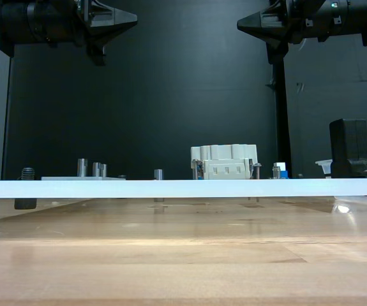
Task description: Remove the 16mm bar from the taskboard and place in the container
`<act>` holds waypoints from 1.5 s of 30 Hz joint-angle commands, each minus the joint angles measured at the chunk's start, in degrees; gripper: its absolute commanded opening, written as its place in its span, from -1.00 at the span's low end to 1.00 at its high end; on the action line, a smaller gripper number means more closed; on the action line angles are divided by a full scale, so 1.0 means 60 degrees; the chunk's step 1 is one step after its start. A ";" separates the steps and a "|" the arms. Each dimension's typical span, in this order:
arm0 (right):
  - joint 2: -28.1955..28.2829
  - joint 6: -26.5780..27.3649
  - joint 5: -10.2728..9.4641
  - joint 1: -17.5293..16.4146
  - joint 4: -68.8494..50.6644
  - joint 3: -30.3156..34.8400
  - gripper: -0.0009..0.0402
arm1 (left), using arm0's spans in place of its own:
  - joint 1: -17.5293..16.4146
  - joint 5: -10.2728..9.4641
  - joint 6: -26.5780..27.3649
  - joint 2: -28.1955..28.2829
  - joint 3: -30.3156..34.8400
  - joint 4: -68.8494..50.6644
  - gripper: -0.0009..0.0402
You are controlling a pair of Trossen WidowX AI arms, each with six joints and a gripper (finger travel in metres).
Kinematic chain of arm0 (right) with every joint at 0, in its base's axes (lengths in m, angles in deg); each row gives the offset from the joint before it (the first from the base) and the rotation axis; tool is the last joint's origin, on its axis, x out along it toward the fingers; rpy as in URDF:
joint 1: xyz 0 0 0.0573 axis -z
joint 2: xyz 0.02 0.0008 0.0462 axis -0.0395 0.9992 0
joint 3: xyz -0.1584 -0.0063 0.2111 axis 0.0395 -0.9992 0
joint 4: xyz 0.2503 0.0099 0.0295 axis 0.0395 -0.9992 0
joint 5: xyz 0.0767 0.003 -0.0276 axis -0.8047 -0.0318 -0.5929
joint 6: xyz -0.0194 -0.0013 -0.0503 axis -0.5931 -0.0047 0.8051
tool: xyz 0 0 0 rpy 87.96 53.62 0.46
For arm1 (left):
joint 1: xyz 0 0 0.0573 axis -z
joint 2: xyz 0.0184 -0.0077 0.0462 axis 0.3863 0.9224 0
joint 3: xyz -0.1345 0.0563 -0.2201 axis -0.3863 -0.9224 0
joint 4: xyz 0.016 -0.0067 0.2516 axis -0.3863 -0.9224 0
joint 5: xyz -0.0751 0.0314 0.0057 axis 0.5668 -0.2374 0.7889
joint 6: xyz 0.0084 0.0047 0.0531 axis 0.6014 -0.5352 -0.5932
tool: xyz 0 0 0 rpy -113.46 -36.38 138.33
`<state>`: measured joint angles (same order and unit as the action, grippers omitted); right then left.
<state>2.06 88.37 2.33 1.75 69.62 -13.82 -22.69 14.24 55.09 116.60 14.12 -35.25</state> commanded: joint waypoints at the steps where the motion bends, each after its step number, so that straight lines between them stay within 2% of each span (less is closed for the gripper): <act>1: 0.0004 0.0004 0.0000 0.0000 0.0004 0.0007 -0.96 | -0.0004 0.0000 -0.0004 0.0000 0.0004 0.0000 -0.96; 43: 0.0004 0.0000 -0.0007 -0.0004 0.0036 0.0007 -0.96 | -0.0004 0.0000 -0.0004 0.0000 0.0004 0.0000 -0.96; 45: 0.0004 -0.0142 -0.0098 -0.0084 -0.0076 0.0007 -0.96 | -0.0007 0.0000 -0.0004 0.0000 0.0004 0.0000 -0.96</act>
<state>2.06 88.20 2.13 1.58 69.73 -13.82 -22.71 14.24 55.07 116.60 14.14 -35.27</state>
